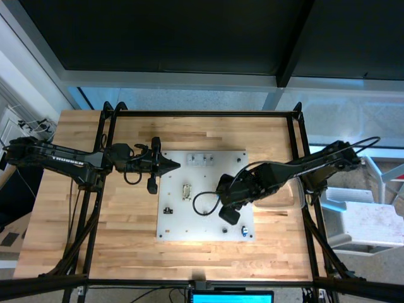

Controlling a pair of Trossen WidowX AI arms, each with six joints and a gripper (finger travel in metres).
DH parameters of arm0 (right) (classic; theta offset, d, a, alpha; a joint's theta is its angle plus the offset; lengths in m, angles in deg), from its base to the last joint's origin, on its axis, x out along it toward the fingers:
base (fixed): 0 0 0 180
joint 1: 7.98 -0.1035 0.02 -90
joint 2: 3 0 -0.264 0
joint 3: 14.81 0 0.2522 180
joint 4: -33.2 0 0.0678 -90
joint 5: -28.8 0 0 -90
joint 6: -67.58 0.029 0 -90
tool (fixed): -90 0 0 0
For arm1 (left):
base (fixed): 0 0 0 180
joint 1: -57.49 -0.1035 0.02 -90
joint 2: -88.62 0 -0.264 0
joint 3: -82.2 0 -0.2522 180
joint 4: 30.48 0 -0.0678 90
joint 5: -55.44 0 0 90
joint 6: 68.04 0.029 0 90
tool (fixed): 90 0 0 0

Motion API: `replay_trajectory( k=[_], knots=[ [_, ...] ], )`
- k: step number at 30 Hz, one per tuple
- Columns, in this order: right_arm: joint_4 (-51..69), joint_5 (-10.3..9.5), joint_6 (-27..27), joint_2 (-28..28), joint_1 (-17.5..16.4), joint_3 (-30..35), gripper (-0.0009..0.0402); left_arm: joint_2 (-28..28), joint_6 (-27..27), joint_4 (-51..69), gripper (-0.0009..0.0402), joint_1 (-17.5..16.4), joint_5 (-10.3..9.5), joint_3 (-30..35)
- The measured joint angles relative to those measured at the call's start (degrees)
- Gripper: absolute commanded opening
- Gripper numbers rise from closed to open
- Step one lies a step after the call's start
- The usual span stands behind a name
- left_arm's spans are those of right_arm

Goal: Unfasten the M12 fastener and place in the container

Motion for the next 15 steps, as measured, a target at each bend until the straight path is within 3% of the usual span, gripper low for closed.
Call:
replay_trajectory(
  k=[7,11,15],
  knots=[
    [4.4,-1.75,3.0,-4.4,-2.8,2.9,0.0,0.0,0.0,0.0,0.0,0.0,0.0,0.0],
    [4.9,-4.5,2.7,-7.4,-4.3,4.1,0.0,0.0,0.0,0.0,0.0,0.0,0.0,0.0],
    [4.9,-5.01,1.4,-9.6,-5.6,4.7,0.0,0.0,0.0,0.0,0.0,0.0,0.02,0.0]
  ],
)
